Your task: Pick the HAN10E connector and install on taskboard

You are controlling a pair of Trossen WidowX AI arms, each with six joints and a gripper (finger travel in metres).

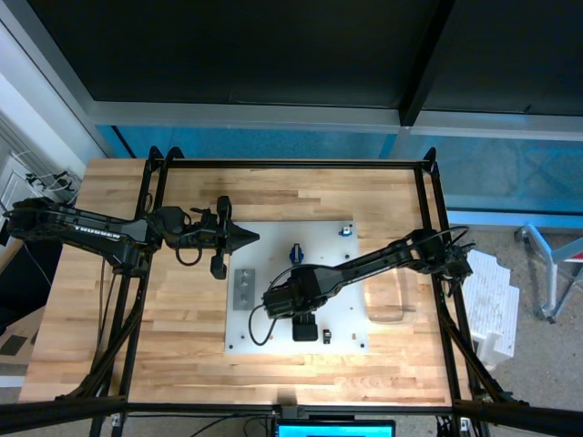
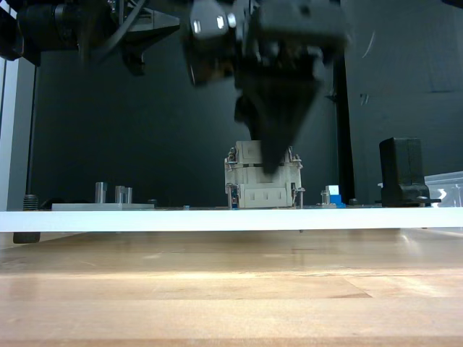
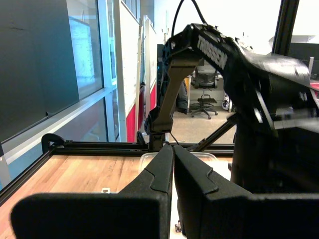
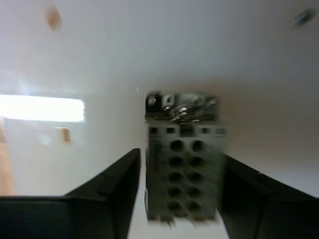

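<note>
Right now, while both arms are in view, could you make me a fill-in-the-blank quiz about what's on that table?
1. The small beige-grey rectangular HAN10E connector stands on the large white square plastic ____.
2. The right gripper hangs directly above the ____.
3. The left gripper, shut, hovers well apart from it and holds ____.
Missing words: taskboard; connector; nothing.

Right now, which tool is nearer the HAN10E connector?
Right. The right tool is directly over the HAN10E connector on the taskboard, flanking it. The left tool, shut, hangs raised by the taskboard's far left corner, well apart from it.
</note>
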